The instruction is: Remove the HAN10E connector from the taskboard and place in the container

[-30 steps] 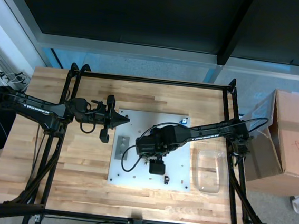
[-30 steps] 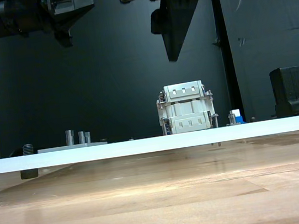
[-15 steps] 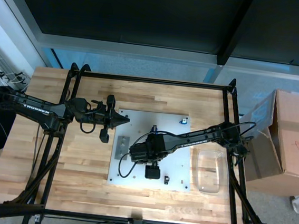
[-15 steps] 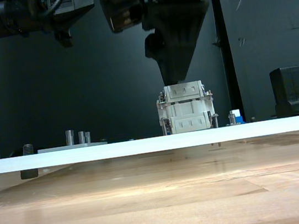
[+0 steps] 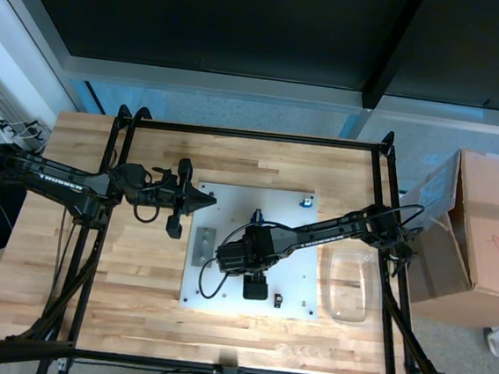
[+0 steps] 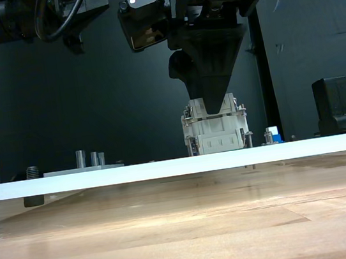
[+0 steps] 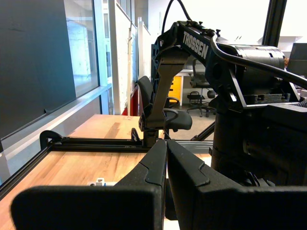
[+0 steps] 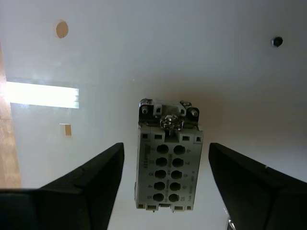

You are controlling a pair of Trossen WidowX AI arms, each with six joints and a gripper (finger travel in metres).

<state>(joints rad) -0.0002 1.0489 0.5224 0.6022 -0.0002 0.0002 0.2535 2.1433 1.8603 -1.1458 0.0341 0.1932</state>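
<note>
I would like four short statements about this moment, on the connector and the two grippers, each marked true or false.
1. The HAN10E connector stands upright on the taskboard. True.
2. The right gripper has its fingers shut on the connector. False: the fingers are open, one on each side, with gaps.
3. The left gripper has its fingers shut, holding nothing. True.
4. The left gripper hangs over the container. False: it is near the board's far left corner; the container lies right of the board.
</note>
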